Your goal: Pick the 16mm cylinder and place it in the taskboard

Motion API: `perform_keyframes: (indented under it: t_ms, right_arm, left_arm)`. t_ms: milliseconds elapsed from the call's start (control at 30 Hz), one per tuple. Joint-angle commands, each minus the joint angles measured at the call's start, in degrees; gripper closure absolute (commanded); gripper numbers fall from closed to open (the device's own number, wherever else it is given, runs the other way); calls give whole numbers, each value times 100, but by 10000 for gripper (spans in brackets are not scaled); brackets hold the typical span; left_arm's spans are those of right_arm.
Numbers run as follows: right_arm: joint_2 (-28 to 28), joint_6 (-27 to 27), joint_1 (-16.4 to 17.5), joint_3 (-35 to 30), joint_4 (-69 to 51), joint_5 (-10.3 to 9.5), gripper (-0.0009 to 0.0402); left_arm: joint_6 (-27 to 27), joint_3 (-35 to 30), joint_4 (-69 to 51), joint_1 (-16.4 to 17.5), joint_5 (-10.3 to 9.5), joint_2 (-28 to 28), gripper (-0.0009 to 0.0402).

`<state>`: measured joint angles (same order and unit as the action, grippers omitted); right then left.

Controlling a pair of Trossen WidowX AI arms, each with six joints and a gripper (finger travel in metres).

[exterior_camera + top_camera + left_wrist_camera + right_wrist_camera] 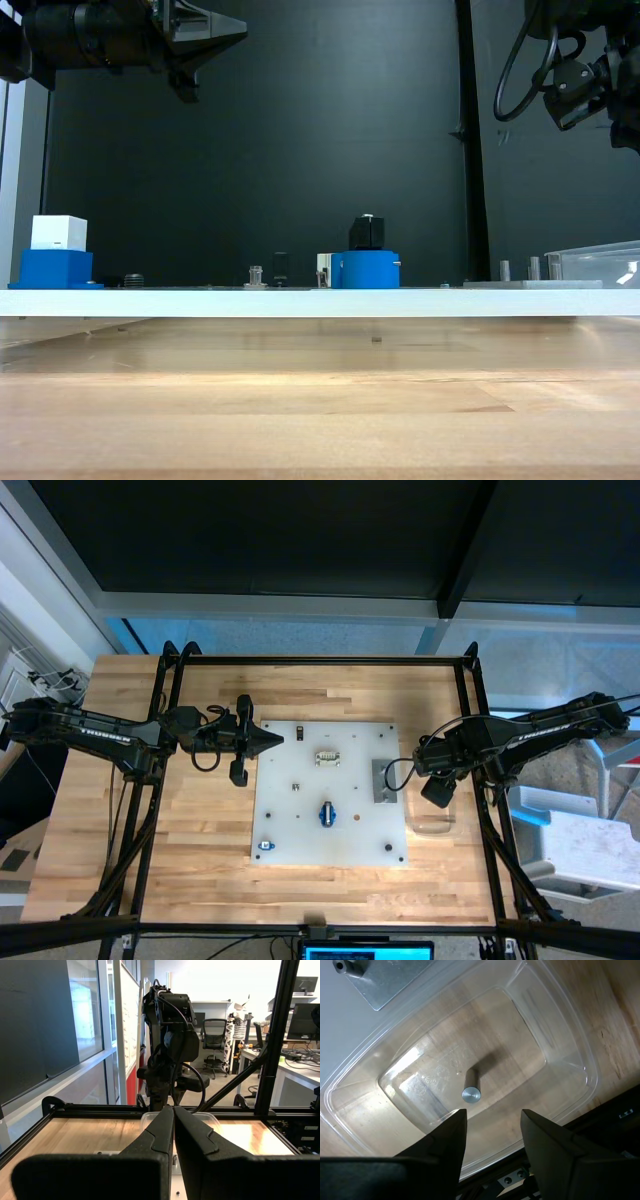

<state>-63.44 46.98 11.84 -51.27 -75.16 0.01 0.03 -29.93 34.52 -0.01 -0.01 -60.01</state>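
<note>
1. Right gripper (493, 1111) hangs empty over the tabletop (200, 850), the broadest thing in view. Its fingers (442, 1145) are spread, and it sits just off the 3 o'clock edge of the board.
2. Next in size, the taskboard (290, 820) lies flat in the middle of the tabletop. A grey block (385, 780) sits at its 3 o'clock edge and a blue fitting (327, 813) stands toward 6 o'clock from its centre. No peg from this task shows on the board.
3. A clear tray (570, 1045) rests on the wood just beside the board's 4 o'clock corner, directly under the right gripper.
4. The left gripper (173, 1110) is held high near the board's 9 o'clock edge and points toward 3 o'clock. Its fingers (160, 1130) are pressed together on nothing, and it looks parked.
5. Smallest is the 16mm cylinder (471, 1091), alone near the middle of the tray floor. Its round end face turns up toward the wrist camera, so it appears to stand on end. It lines up with the gap between the spread fingers but is clearly apart from them.
6. Progress, as I judge it: only the approach is made, and no step of the task proper is finished.
   - The pick remains: lower into the tray, close on the peg, lift clear of the tray wall.
   - Then carry it toward 9 o'clock over the board and seat it.
   - Which hole takes it I cannot tell.
</note>
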Motion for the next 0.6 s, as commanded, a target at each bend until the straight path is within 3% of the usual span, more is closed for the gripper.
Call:
perform_keyframes:
  t_ms: [33,600]
  right_arm:
    - [-4,127,103,72,46,39,225]
    - [-269,247,479,411,540,42,212]
  left_arm:
    - [2,-2,0,0,0,0,393]
    - [2,-2,0,2,0,0,393]
